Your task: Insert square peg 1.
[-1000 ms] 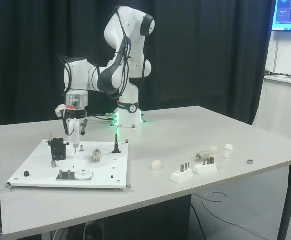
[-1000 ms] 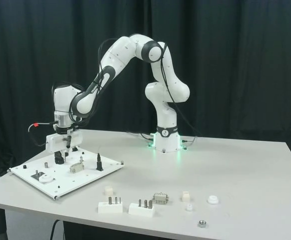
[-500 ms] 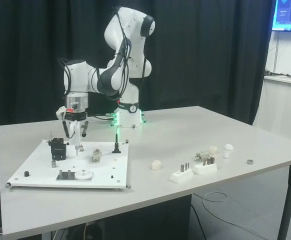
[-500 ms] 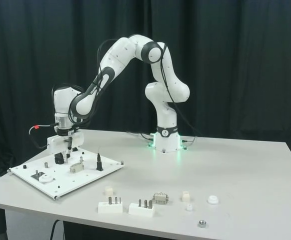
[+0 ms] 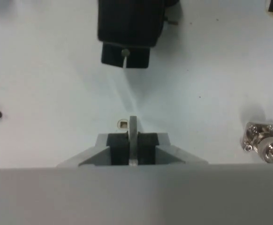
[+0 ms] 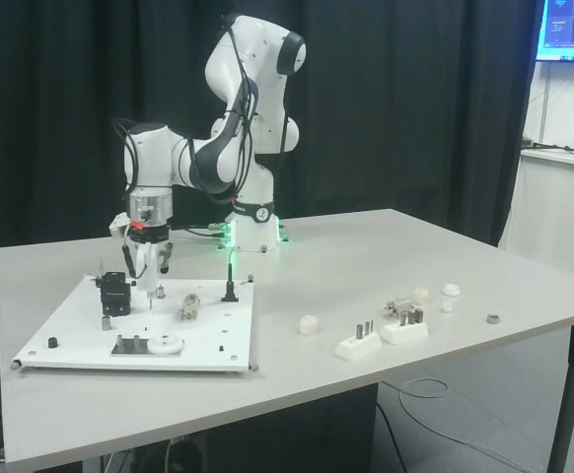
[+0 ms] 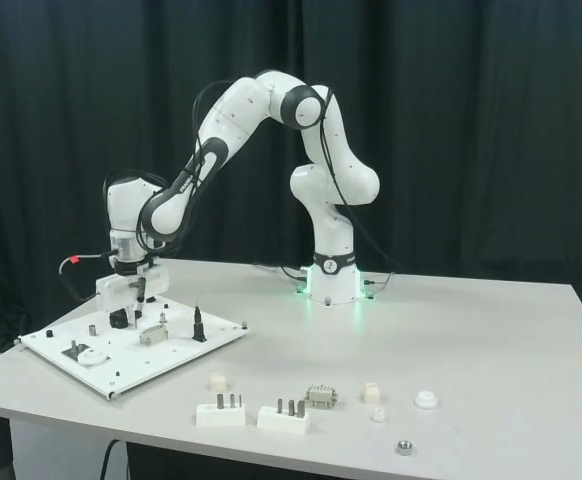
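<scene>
On the left of the grey table [image 6: 386, 266] lies the white board [image 6: 80, 330], with a black block [image 6: 114, 293] at its far left. Just right of that block the gripper [image 6: 147, 286] hangs over the board, clenched on square peg 1 [image 5: 132, 140], which stands upright just above a small square hole [image 5: 123, 124]. A metal connector [image 6: 189, 306] sits further right. Two white peg holders [image 6: 381, 338] rest well to the right.
</scene>
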Tool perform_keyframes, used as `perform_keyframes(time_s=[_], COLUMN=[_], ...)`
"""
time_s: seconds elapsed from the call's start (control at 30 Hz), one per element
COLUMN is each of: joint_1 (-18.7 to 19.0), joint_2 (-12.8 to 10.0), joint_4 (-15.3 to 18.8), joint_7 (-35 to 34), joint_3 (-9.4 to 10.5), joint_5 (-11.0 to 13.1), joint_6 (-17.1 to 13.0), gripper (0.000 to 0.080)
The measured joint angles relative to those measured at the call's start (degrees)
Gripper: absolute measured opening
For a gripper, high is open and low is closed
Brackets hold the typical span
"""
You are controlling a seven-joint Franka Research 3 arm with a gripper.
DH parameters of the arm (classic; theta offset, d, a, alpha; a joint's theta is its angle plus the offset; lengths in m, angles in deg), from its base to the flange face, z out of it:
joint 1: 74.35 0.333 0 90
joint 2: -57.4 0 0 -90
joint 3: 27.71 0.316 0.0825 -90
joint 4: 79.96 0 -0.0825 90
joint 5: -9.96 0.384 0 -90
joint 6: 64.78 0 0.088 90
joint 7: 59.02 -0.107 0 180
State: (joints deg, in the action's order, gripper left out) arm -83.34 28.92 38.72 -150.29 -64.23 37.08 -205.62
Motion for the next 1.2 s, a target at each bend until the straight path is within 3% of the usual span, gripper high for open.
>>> perform_keyframes(time_s=[0.43,1.2], joint_1=[0.0,0.0], joint_2=[-0.4,-0.6], joint_4=[0.0,0.0], joint_7=[1.6,2.0], joint_3=[0.14,0.65], joint_5=[1.7,2.0], joint_6=[0.0,-0.7], gripper=[0.0034,0.0034])
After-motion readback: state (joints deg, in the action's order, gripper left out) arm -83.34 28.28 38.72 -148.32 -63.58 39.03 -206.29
